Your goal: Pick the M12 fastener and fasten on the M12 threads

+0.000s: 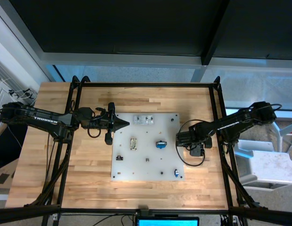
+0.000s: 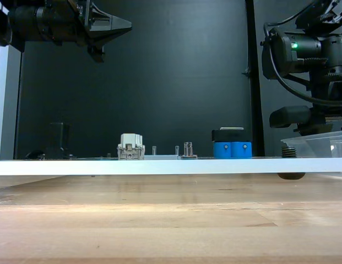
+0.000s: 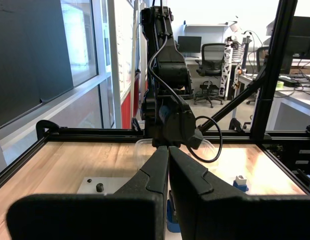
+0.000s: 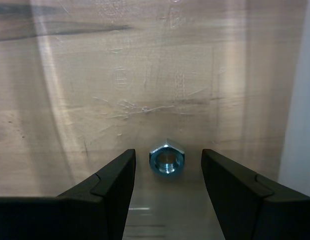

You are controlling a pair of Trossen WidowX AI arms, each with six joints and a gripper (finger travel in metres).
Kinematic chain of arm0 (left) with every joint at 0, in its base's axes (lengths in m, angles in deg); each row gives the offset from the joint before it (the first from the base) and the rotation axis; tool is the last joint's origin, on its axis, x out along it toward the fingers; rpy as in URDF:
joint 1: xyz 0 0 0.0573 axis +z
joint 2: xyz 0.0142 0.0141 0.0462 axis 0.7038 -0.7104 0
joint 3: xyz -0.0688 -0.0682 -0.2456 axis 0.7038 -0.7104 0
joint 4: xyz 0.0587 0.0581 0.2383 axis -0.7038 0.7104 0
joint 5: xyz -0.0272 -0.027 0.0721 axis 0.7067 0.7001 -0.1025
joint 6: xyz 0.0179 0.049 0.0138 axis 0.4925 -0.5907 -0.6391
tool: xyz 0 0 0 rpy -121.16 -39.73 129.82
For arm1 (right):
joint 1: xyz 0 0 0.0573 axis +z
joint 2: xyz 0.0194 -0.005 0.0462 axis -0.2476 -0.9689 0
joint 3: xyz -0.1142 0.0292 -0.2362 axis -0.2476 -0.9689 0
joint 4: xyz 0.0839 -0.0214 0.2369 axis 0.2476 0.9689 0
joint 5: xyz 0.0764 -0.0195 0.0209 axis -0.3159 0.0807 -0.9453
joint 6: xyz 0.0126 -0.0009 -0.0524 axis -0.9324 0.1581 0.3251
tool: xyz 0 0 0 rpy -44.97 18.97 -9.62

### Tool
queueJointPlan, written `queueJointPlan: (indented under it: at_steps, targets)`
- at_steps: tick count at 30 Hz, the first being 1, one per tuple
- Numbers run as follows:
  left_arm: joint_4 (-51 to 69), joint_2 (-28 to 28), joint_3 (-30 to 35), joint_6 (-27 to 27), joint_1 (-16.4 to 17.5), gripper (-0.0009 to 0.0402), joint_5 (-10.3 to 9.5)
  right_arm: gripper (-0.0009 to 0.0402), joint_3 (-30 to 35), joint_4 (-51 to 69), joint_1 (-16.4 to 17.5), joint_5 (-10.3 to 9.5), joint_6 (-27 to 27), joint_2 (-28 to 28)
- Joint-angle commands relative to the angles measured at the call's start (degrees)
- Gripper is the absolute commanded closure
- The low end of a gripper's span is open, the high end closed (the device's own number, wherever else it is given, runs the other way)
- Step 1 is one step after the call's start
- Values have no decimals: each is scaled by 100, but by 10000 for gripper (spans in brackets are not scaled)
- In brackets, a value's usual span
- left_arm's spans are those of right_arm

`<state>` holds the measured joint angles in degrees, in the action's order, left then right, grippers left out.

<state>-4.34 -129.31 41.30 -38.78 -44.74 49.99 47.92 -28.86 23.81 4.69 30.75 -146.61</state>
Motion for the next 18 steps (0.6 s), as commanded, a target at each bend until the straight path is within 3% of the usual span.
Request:
queueJointPlan:
  at_steps: [1, 18]
  targets:
    - [-2, -2, 0, 0, 0, 393, 0, 212, 2, -44, 0, -13, -9, -57]
    - [-2, -2, 0, 0, 0, 393, 0, 269, 2, -61, -9, -22, -33, -55]
